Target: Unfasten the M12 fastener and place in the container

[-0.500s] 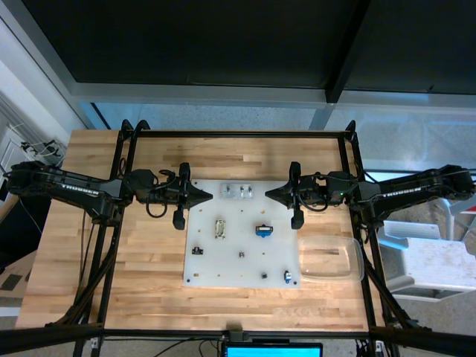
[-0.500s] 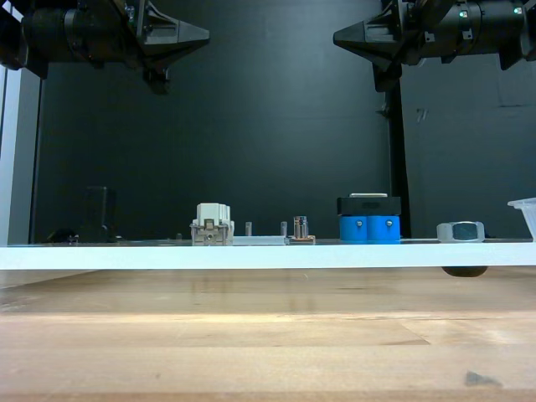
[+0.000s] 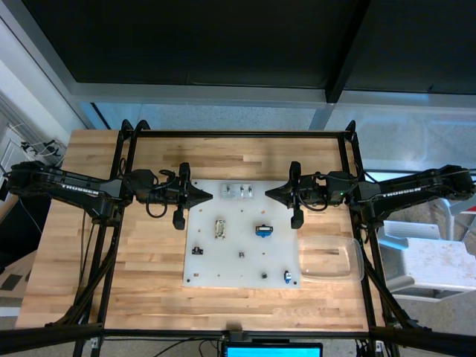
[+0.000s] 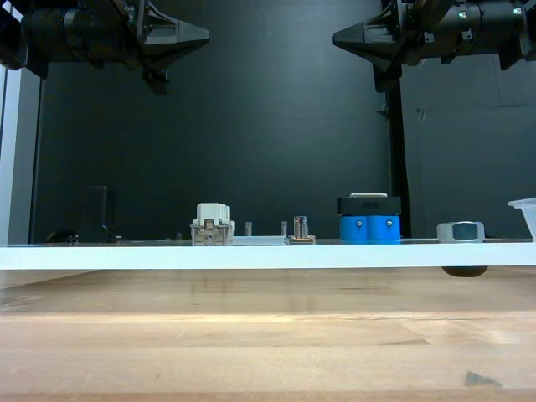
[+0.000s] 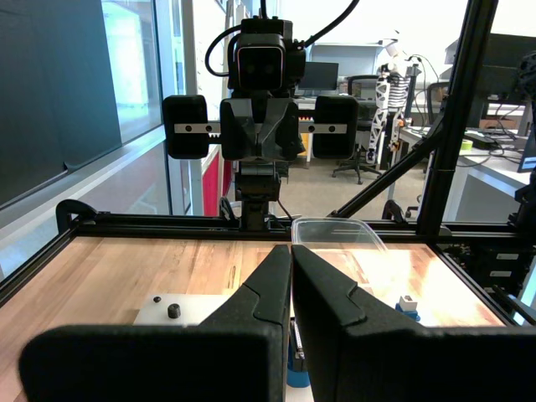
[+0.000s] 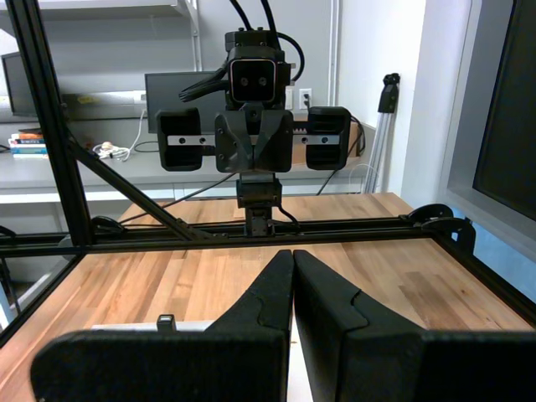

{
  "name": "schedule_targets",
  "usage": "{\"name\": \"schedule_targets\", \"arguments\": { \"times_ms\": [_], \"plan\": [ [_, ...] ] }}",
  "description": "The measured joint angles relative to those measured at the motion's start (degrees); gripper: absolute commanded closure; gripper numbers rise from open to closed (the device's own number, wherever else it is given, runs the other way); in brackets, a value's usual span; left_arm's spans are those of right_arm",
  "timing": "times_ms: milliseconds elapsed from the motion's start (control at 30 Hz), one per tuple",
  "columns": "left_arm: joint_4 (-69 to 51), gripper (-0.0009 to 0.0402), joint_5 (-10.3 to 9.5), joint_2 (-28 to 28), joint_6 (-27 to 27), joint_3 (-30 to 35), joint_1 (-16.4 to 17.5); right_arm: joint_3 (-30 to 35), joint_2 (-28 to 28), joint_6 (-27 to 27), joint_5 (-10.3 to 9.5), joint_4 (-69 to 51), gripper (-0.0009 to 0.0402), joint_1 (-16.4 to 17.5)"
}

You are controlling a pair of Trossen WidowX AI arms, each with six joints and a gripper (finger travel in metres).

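Left tool (image 3: pixel 210 196) and right tool (image 3: pixel 268 195), both pressed together, hover above the board (image 3: pixel 223 260).

Left tool (image 4: pixel 197 33): above the white board (image 4: pixel 251 255), over its far left part; the low view's top edge cuts off its upper body.
Right tool (image 4: pixel 343 36): above the board's far right part; cut off the same way.
Container (image 4: pixel 523 208): just right of the board; the low view's edge leaves only one rim corner.
Container, left wrist view: near wall hidden behind that tool's pressed-together fingers (image 5: pixel 331 293).
M12 nut (image 4: pixel 461 231): at the board's near right edge; stud hidden beneath it, no ribs showing.
Nut, high view: too small to tell from its stud.
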Motion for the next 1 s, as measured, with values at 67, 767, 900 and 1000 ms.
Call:
{"name": "schedule_targets", "arguments": {
  "times_ms": [67, 767, 900, 1000],
  "plan": [
    [-0.02, 0.0393, 0.0, 0.0, 0.02, -0.02, 0.0, 0.2, 0.0, 0.28, -1.64, -0.22, 0.0393, 0.0],
    [-0.02, 0.0393, 0.0, 0.0, 0.02, 0.0, 0.0, 26.77, 10.73, 2.32, -1.22, -54.27, 0.0393, 8.87],
    [-0.02, 0.0393, 0.0, 0.0, 0.02, -0.02, 0.0, 32.59, 15.06, 4.7, -0.79, -61.68, 0.0393, 11.15],
    [-0.02, 0.0393, 0.0, 0.0, 0.02, -0.02, -0.02, 37.44, 18.34, 5.64, -0.39, -68.02, 0.0393, 12.85]
  ]
}}
